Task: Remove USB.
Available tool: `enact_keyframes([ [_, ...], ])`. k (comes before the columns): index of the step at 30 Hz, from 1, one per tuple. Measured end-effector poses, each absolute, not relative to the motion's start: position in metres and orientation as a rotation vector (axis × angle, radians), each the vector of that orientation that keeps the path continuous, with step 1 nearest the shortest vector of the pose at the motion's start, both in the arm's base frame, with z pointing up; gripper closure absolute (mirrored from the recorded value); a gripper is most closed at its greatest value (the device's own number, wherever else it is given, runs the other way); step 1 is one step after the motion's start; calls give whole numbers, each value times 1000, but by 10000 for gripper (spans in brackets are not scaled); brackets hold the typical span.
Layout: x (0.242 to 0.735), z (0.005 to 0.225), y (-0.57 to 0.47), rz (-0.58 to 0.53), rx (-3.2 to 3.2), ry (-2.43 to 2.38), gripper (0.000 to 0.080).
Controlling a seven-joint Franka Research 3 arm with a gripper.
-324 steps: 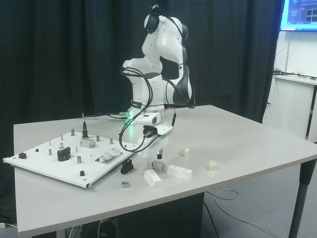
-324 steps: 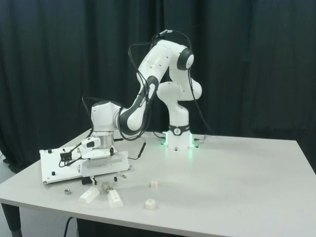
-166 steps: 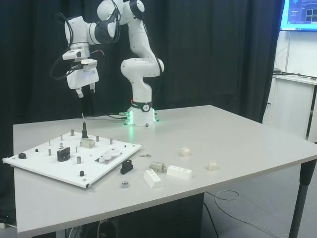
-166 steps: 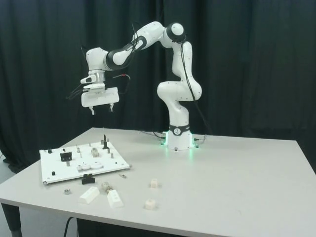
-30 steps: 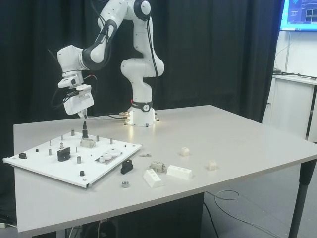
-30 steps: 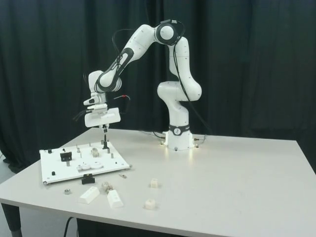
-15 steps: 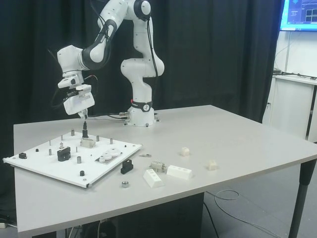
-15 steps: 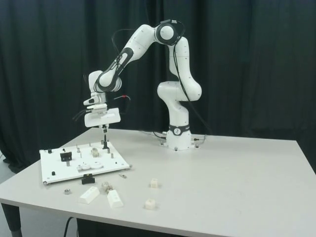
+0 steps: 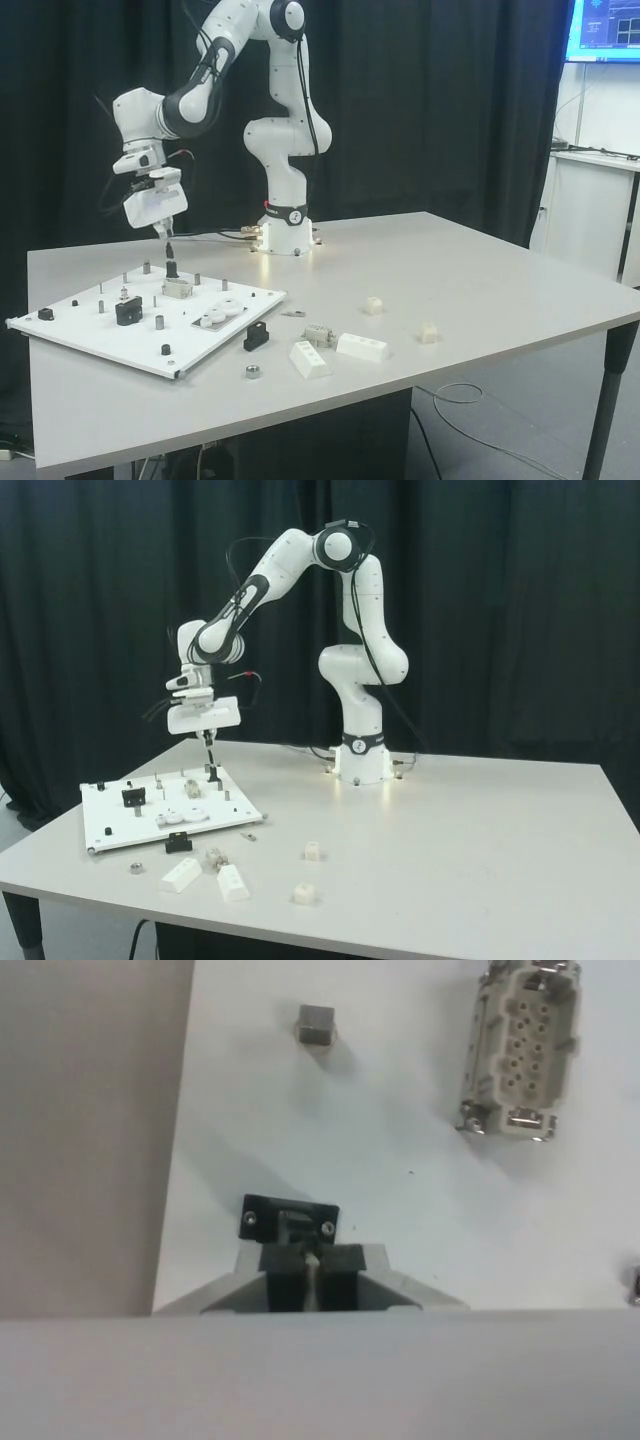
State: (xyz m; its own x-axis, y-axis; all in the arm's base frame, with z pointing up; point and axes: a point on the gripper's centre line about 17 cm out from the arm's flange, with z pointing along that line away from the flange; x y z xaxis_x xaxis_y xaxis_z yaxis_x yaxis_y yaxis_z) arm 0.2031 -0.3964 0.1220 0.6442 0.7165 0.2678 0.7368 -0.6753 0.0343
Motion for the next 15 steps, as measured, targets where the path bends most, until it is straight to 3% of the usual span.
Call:
enact_keyframes([
  [15, 211, 150, -397, -472, -2726, -1242, 778],
])
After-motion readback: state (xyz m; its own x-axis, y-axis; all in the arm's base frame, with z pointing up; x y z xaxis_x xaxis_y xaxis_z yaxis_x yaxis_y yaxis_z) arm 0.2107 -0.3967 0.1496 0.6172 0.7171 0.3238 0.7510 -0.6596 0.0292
